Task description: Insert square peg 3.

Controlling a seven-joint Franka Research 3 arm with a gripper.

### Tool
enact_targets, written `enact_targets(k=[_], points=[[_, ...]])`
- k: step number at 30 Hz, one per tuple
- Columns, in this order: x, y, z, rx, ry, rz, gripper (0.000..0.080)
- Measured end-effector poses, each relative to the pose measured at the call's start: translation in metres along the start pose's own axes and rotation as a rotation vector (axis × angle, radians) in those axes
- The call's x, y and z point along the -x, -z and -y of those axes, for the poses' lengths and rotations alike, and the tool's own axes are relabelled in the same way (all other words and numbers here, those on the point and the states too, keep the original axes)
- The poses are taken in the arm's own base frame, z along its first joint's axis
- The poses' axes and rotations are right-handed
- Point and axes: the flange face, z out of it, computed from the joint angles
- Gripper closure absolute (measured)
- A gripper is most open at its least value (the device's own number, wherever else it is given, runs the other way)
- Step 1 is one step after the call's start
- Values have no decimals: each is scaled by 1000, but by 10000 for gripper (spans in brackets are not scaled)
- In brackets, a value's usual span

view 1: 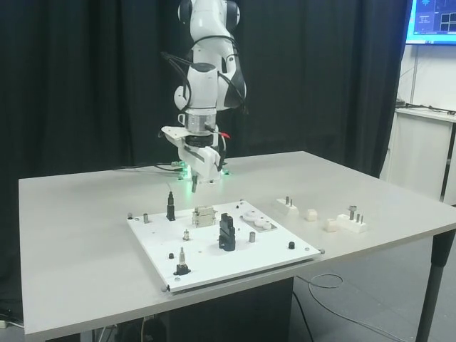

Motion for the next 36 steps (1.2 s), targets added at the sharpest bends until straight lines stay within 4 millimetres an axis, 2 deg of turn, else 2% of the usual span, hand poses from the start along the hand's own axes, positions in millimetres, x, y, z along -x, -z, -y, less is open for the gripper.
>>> enact_targets(k=[19,36], points=[[-6,-19,-6,39,-38,34,688],[-14,-44,-9,30,-39,40,688]])
